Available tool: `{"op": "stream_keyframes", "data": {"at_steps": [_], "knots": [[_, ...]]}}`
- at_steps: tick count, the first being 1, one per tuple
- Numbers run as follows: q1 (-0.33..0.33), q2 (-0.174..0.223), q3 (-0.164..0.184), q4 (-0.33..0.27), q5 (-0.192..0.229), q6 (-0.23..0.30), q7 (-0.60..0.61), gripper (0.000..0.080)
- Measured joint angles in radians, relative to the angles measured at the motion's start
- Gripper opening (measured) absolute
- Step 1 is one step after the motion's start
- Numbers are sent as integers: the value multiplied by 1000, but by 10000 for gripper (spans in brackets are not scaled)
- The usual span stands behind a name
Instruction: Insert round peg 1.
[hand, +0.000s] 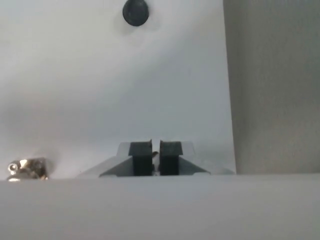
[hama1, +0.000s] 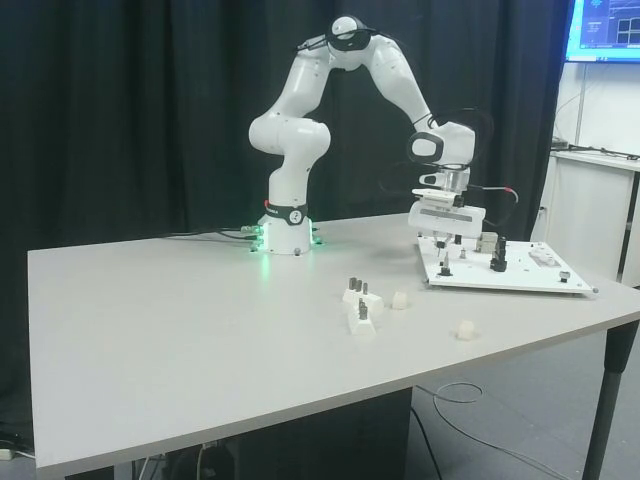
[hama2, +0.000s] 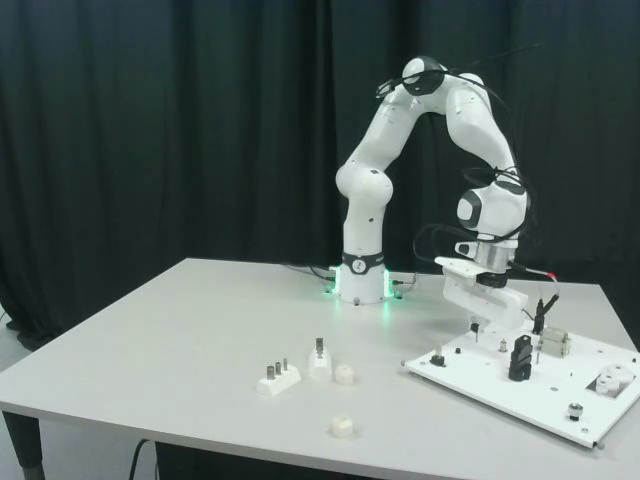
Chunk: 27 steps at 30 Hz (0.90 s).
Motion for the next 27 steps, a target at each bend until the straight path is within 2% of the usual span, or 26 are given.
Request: {"op": "stream_keyframes", "data": {"at_steps": [15, 27], "knots": [[4, 0, 1, 0, 4, -3, 0, 27], [7, -16, 8, 13, 4, -41, 0, 27]]}}
